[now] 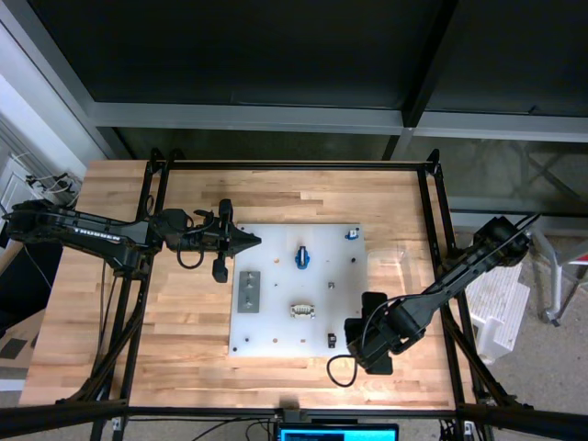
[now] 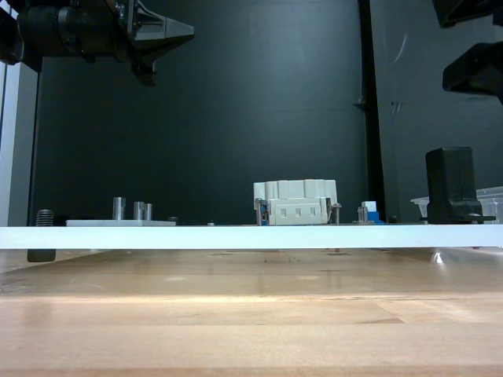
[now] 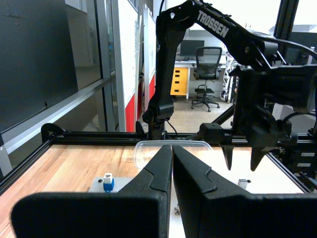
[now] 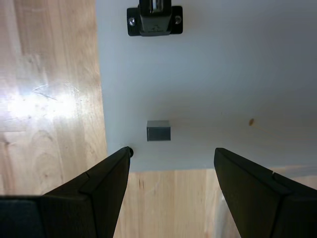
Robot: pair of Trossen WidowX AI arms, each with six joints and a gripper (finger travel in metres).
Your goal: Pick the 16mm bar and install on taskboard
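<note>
Two spread jaws of the right gripper (image 4: 172, 150) are held above the 16mm bar (image 4: 158, 131) at 5 o'clock on the taskboard (image 1: 276, 322). If clipped off-centre, it could be knocked overboard. The left gripper (image 1: 250, 241), jaws together, is parked at 10 o'clock.

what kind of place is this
Probably a robotics lab: a framed wooden bench, an office chair and monitor beyond. Left gripper, shut, hovers over the far left corner of the taskboard; right gripper, open, over its near right corner.
</note>
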